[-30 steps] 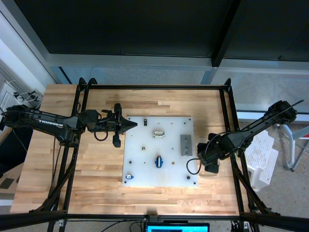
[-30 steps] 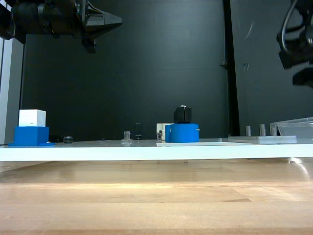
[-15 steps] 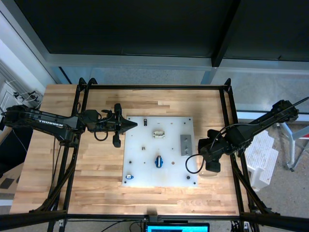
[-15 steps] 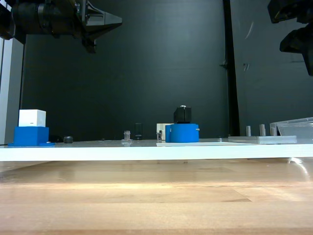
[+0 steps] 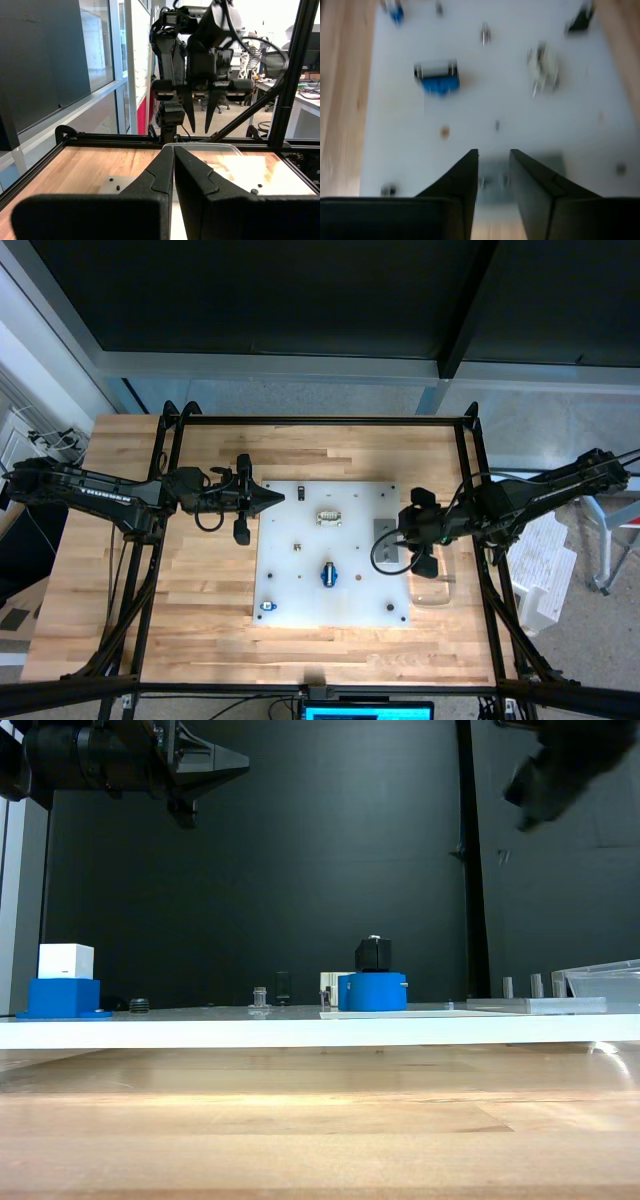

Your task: Remove the 16mm cylinder and place in the container

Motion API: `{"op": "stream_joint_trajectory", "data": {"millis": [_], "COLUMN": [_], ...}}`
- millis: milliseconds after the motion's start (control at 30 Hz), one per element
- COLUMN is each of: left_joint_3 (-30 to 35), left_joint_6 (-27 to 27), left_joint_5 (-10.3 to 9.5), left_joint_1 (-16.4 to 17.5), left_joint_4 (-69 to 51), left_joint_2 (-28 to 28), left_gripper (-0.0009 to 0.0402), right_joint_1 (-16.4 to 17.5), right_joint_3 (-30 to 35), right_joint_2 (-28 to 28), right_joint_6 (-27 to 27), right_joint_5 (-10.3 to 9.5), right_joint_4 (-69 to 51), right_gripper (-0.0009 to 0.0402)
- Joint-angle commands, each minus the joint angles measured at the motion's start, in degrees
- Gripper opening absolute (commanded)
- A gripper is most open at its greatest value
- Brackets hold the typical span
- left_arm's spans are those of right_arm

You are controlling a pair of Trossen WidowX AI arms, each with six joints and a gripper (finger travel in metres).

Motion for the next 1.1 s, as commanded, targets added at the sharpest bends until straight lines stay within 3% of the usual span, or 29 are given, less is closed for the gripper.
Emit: {"op": "stream_joint_trajectory", "data": {"millis": [33, 167, 300, 400, 533, 667, 833, 1100], "left_joint_3": [0.00, 0.00, 0.00, 0.00, 0.00, 0.00, 0.00, 0.00], "left_joint_6": [0.00, 0.00, 0.00, 0.00, 0.00, 0.00, 0.00, 0.00], "left_joint_5": [0.02, 0.00, 0.02, 0.00, 0.00, 0.00, 0.00, 0.00], "left_joint_1": [0.02, 0.00, 0.00, 0.00, 0.00, 0.00, 0.00, 0.02], "left_joint_4": [0.02, 0.00, 0.00, 0.00, 0.00, 0.00, 0.00, 0.00], "left_joint_2": [0.02, 0.00, 0.02, 0.02, 0.00, 0.00, 0.00, 0.00], "left_gripper": [0.0000, 0.0000, 0.0000, 0.0000, 0.0000, 0.0000, 0.0000, 0.0000], "right_joint_1": [-2.05, -4.50, -7.23, -10.16, -14.16, -17.03, -19.98, -20.33], "right_joint_3": [-1.97, -4.26, -5.75, -6.69, -8.94, -11.76, -15.87, -20.39], "right_joint_2": [-1.22, -2.25, -3.10, -3.28, -3.19, -3.17, -3.17, -3.17], "right_joint_6": [-4.46, -9.97, -15.47, -18.49, -19.56, -19.61, -18.95, -17.99], "right_joint_5": [0.07, -0.02, -0.22, -3.65, -8.79, -9.18, -11.61, -11.58], "right_joint_4": [8.83, 18.64, 25.55, 32.17, 42.05, 48.54, 56.98, 65.64], "right_gripper": [0.0039, -0.0001, 0.0004, -0.0002, -0.0001, 0.0000, 0.0000, 0.0000]}}
